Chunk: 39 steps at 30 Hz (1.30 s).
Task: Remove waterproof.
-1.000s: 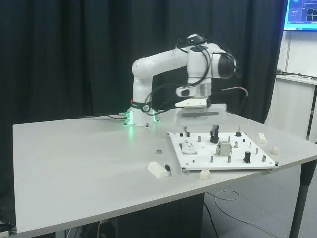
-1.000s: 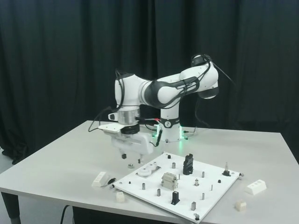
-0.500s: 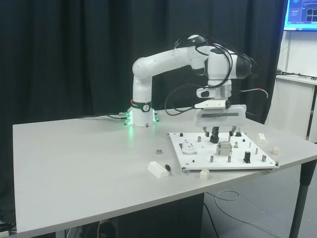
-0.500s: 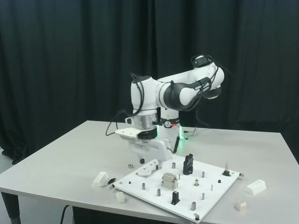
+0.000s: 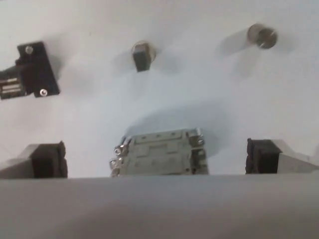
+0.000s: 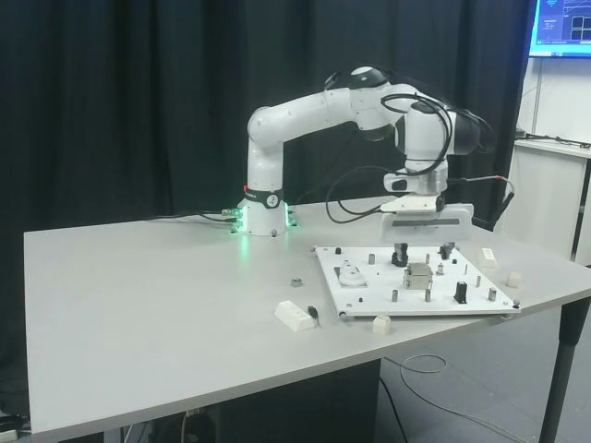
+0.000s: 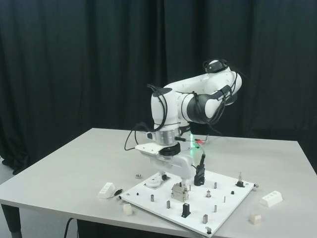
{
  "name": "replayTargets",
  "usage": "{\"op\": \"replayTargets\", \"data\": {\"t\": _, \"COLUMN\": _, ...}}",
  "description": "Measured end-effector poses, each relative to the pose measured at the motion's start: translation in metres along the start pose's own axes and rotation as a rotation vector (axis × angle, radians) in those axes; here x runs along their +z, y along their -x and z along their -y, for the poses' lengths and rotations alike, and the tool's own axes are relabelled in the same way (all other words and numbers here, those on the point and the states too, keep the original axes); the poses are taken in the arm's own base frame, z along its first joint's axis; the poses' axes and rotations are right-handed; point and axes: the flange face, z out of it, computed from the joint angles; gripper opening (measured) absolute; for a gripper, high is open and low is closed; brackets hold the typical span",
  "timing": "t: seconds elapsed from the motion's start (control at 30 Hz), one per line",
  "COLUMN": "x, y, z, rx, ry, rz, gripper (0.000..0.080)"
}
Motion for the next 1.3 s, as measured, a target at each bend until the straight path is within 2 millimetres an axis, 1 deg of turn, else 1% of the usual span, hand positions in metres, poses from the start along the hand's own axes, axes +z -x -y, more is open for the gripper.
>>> {"op": "replayTargets", "data": {"t": 0.33, "x": 0.014, "y": 0.010, "z": 0.000, "rx": -0.012, "ry": 0.022, "rz": -0.009, "gripper": 0.0800}}
{"op": "replayTargets", "data": {"t": 0.8, "x": 0.030, "y": 0.013, "z": -0.003, "rx": -0.017, "ry": 0.050, "rz": -0.005, "gripper": 0.0800}}
{"op": "replayTargets", "data": {"t": 1.1, "x": 0.041, "y": 0.013, "z": -0.009, "rx": -0.012, "ry": 0.071, "rz": -0.001, "gripper": 0.0800}}
{"op": "replayTargets", "data": {"t": 1.3, "x": 0.047, "y": 0.017, "z": -0.011, "rx": -0.032, "ry": 0.083, "rz": 0.002, "gripper": 0.0800}}
